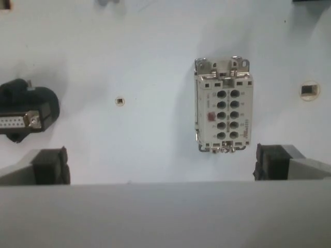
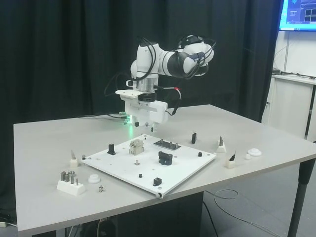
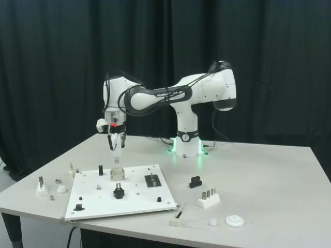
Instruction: Pick Ethernet.
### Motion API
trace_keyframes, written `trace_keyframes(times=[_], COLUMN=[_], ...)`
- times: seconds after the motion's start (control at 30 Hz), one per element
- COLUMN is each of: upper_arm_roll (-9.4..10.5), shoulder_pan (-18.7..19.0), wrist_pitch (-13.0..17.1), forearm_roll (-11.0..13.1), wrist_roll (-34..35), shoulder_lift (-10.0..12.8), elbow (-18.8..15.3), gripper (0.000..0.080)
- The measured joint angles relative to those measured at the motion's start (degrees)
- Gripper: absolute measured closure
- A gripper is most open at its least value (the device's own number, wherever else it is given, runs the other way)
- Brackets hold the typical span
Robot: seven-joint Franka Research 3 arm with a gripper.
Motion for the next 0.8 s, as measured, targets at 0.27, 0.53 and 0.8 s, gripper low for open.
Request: trace_keyframes(times=[0.27,0.53,0.8], upper_arm_roll=[0.15,0.15,0.13], shoulder_pan=[-0.4,-0.4,-0.7], wrist_pitch=[0.2,0.8,2.2], forearm_roll=[0.0,0.0,0.0], wrist_roll=[0.0,-0.4,-1.7], shoulder_lift=[0.0,0.0,0.0], elbow=[0.0,0.0,0.0], gripper=[0.0003,0.0003,0.0003])
